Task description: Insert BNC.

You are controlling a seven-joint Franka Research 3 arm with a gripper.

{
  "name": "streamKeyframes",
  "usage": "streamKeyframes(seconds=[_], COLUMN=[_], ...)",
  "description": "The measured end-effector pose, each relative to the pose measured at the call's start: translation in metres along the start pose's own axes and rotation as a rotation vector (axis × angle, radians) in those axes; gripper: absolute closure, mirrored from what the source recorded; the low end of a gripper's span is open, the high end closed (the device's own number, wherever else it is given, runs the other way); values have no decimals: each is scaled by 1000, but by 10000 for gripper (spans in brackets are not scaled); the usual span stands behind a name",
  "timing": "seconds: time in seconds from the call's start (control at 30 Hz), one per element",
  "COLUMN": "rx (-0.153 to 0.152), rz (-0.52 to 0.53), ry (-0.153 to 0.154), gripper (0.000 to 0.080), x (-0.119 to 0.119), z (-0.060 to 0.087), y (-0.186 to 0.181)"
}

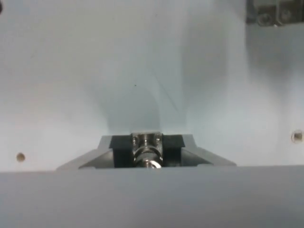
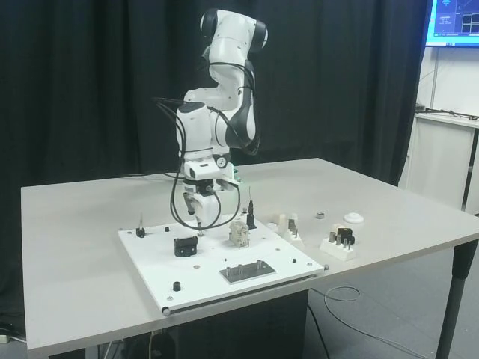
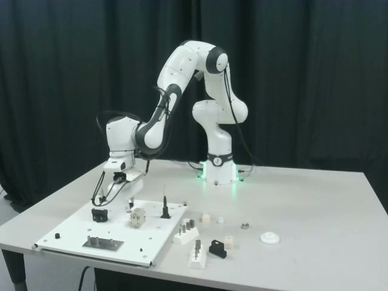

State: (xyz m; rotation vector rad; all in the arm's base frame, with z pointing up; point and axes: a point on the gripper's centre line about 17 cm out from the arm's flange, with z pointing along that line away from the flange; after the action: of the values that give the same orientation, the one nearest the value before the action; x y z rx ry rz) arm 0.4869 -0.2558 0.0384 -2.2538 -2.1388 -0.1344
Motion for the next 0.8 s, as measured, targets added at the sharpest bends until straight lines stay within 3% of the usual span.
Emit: streamKeyframes(seconds=[0.43, 0.8], rx=[-15, -47], rz=[183, 374], ry=[-2, -30], gripper=[677, 677], x=[1, 0], z=[0, 0], y=[1, 3])
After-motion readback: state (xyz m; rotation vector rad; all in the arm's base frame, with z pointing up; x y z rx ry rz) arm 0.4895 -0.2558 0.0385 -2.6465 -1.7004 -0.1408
